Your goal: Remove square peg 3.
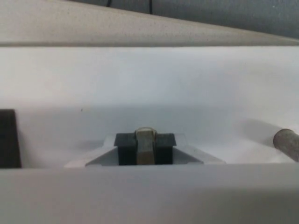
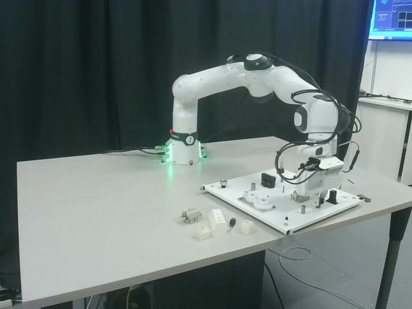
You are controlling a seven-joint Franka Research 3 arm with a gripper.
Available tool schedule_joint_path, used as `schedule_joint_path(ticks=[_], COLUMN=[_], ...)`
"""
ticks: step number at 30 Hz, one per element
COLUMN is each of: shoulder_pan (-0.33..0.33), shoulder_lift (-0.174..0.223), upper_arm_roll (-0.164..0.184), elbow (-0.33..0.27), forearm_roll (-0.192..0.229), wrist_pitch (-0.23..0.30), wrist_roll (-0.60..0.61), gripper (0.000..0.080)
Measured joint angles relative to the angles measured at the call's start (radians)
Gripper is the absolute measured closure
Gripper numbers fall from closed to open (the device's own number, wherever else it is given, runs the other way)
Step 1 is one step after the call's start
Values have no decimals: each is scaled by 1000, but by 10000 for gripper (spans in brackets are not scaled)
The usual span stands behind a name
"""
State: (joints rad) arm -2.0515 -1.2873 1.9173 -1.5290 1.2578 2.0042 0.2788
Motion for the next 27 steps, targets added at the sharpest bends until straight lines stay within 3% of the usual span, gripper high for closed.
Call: schedule_joint_path(ticks=[27], shoulder_pan=[0], shoulder_lift=[8], upper_arm_roll=[-23], elbow=[8], forearm_roll=[-8], wrist_pitch=[-36], wrist_roll=[0], gripper=[727])
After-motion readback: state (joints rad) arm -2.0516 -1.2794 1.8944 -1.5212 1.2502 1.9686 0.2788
